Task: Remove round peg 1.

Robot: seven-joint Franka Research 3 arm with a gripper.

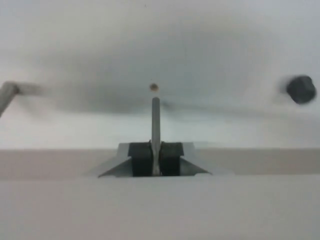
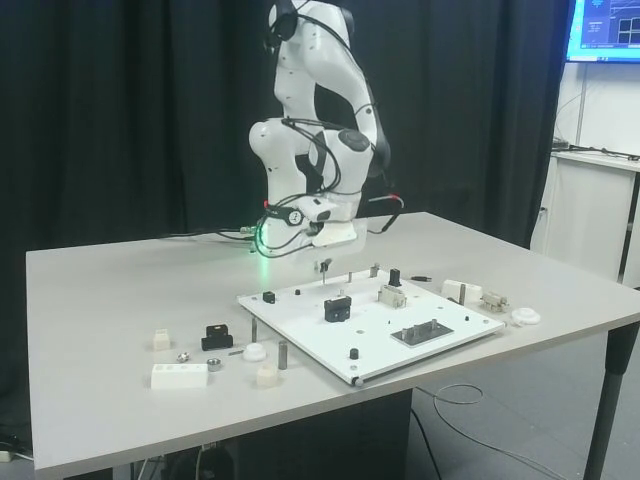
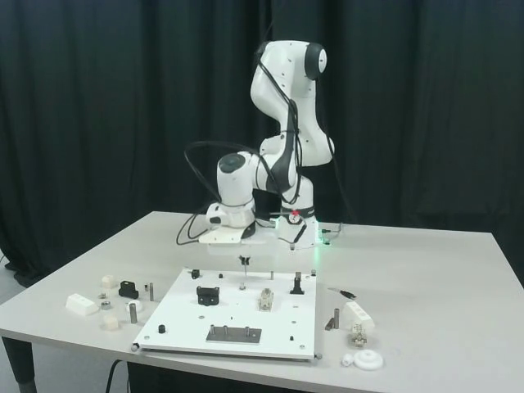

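My gripper (image 1: 156,157) is shut on round peg 1 (image 1: 155,122), a thin grey metal pin that stands straight out from between the black pads. The peg's free end hangs just above the white board (image 1: 225,55), close to a small round hole (image 1: 154,87). In the first room view the gripper (image 2: 323,265) holds the peg (image 2: 325,277) upright over the far side of the board (image 2: 310,335). The second room view shows the same: the gripper (image 3: 243,260), the peg (image 3: 244,268), and the board (image 3: 188,315) below.
On the board stand a black block (image 2: 337,310), a black knob (image 1: 301,89), another thin pin (image 1: 7,95), a black post (image 2: 394,276) and a grey plate with two pegs (image 2: 428,332). Loose white and black parts (image 2: 180,375) lie on the table beside the board, more white parts (image 2: 462,291) on its other side.
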